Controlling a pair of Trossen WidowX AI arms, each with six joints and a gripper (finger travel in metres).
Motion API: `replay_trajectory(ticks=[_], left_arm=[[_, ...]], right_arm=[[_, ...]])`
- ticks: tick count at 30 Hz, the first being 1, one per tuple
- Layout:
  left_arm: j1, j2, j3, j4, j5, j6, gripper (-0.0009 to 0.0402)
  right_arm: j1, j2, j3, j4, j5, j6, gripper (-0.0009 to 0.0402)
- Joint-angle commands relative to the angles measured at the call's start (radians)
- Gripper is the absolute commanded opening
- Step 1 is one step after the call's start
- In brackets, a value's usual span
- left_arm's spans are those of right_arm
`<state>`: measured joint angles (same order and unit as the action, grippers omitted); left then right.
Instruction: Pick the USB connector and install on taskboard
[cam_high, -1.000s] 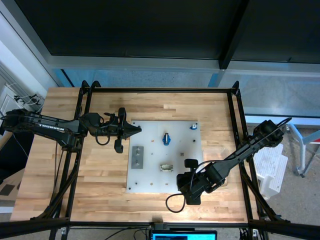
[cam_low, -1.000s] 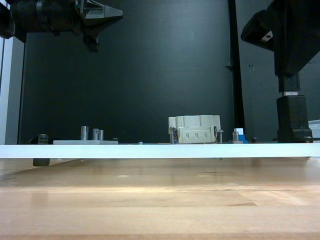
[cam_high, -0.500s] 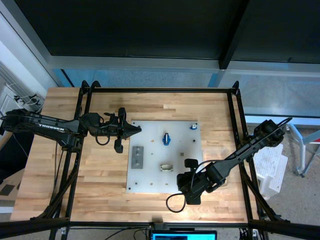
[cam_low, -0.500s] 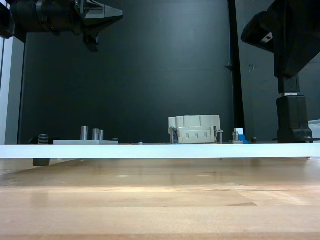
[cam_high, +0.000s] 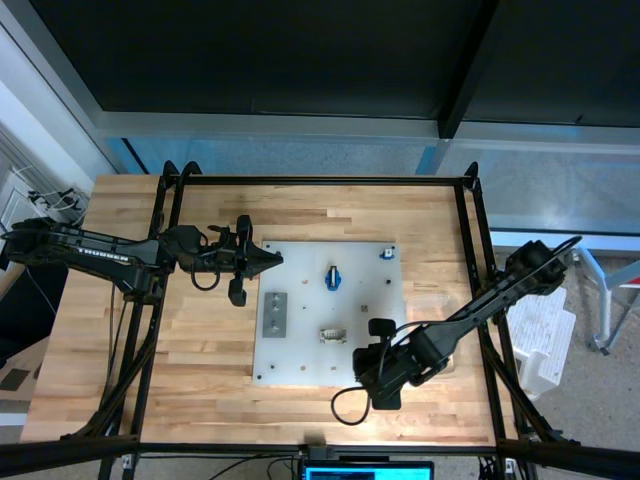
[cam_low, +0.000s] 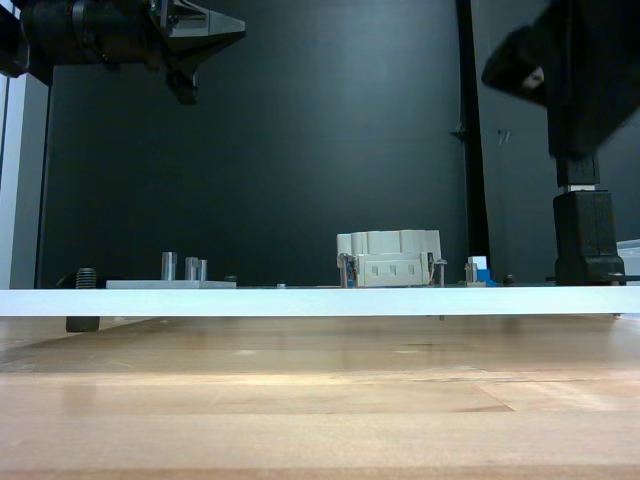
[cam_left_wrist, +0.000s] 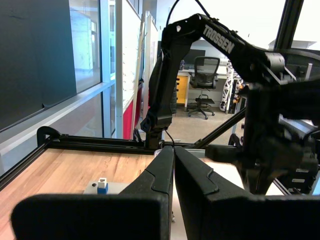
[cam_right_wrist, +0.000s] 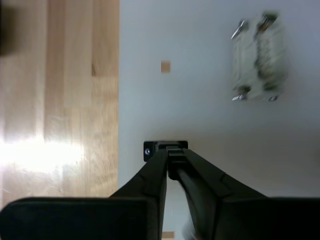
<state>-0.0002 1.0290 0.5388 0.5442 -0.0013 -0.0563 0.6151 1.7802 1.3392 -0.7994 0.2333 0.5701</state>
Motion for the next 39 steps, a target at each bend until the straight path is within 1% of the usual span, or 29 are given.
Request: replay_trajectory(ticks=[1,5,6,7,8,13,17,21,24,33,39], left_arm=[[0.000,0.000,0.000,0.000,0.000,0.000,0.0000],[0.000,0.000,0.000,0.000,0.000,0.000,0.0000],[0.000,0.000,0.000,0.000,0.000,0.000,0.0000],[0.000,0.000,0.000,0.000,0.000,0.000,0.0000],[0.000,0.000,0.000,0.000,0.000,0.000,0.0000],[0.000,0.000,0.000,0.000,0.000,0.000,0.0000],[0.000,0.000,0.000,0.000,0.000,0.000,0.0000],[0.000,0.000,0.000,0.000,0.000,0.000,0.0000],[0.000,0.000,0.000,0.000,0.000,0.000,0.0000],[0.000,0.000,0.000,0.000,0.000,0.000,0.0000],[0.000,0.000,0.000,0.000,0.000,0.000,0.0000]], right_arm=[[0.000,-0.007,0.007,0.005,0.011,0.017,0.0084],[0.000,-0.013,0.032,-0.014,0.013,0.024,0.0113],[0.000,-0.014,0.040,-0.027,0.019,0.023,0.0120],[0.000,-0.019,0.044,-0.039,0.034,0.024,0.0126],[0.000,-0.021,0.048,-0.050,0.036,0.024,0.0132],[0.000,-0.045,0.062,-0.083,0.036,0.027,0.0160],[0.001,-0.074,0.063,-0.087,0.035,0.028,0.0172],[0.001,-0.093,0.062,-0.098,0.025,0.026,0.0174],[0.001,-0.102,0.063,-0.108,-0.001,0.024,0.0172],[0.000,-0.108,0.061,-0.135,0.002,0.023,0.0171],[-0.013,-0.172,0.019,-0.146,0.002,-0.003,0.0150]])
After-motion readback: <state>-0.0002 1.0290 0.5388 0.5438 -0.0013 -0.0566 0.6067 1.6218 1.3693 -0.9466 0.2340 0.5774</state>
